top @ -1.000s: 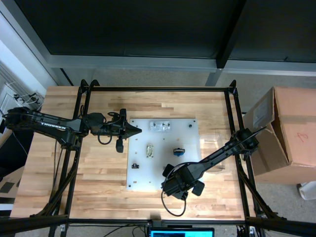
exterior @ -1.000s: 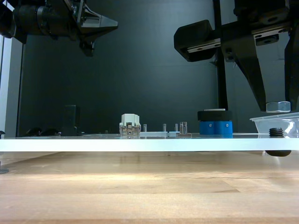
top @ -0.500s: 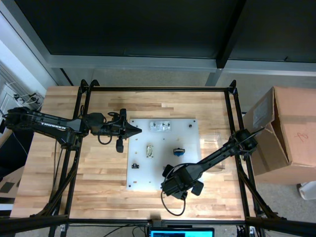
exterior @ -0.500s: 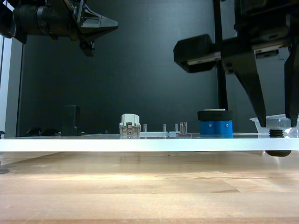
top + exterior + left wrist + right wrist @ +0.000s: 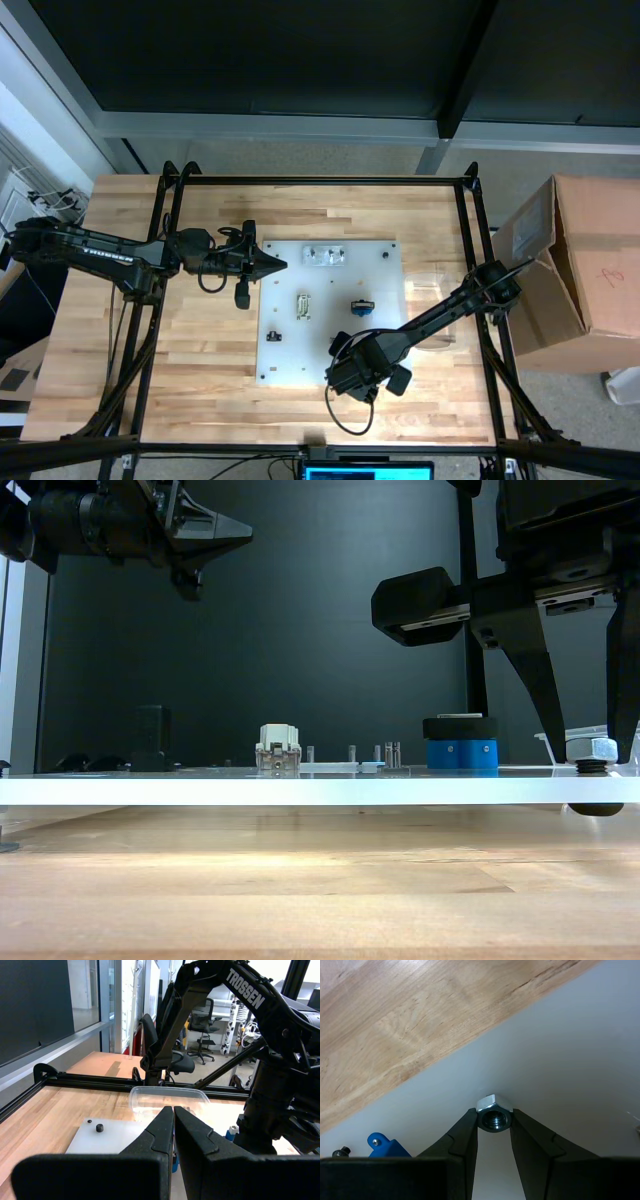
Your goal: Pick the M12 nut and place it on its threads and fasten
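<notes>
Right gripper stands low over the near right edge of the white board, its fingers clamped on the silver M12 nut. In the low view the nut sits level against the top of the black ribbed stud, whose ribs show beneath it; whether any thread has caught I cannot tell. Left gripper hovers high above the board's far left edge, its fingers pressed together on nothing.

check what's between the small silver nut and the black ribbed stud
Nothing: low view shows the nut, in the right gripper, atop the stud. Left gripper, shut, hangs above the left of the white board.
</notes>
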Controlling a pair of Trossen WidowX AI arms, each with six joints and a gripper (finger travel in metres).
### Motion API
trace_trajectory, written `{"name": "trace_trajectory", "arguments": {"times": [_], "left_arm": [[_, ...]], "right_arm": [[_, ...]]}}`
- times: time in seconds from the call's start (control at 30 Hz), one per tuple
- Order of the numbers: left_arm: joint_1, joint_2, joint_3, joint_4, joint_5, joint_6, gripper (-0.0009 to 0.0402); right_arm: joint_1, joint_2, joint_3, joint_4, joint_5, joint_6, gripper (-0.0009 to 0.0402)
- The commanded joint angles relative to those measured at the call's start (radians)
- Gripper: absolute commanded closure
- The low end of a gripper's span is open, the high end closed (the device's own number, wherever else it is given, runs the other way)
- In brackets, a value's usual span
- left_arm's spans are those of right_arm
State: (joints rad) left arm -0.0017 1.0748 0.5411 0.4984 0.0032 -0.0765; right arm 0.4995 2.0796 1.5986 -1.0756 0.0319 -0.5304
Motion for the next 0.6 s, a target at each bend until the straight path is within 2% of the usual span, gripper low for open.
{"name": "trace_trajectory", "arguments": {"times": [0.03, 0.6], "left_arm": [[0.0, 0.0, 0.0, 0.0, 0.0, 0.0, 0.0393], [0.0, 0.0, 0.0, 0.0, 0.0, 0.0, 0.0393]], "right_arm": [[0.0, 0.003, -0.001, 0.01, 0.002, 0.018, 0.037], [0.005, 0.003, 0.026, -0.007, 0.002, 0.054, 0.037]]}}
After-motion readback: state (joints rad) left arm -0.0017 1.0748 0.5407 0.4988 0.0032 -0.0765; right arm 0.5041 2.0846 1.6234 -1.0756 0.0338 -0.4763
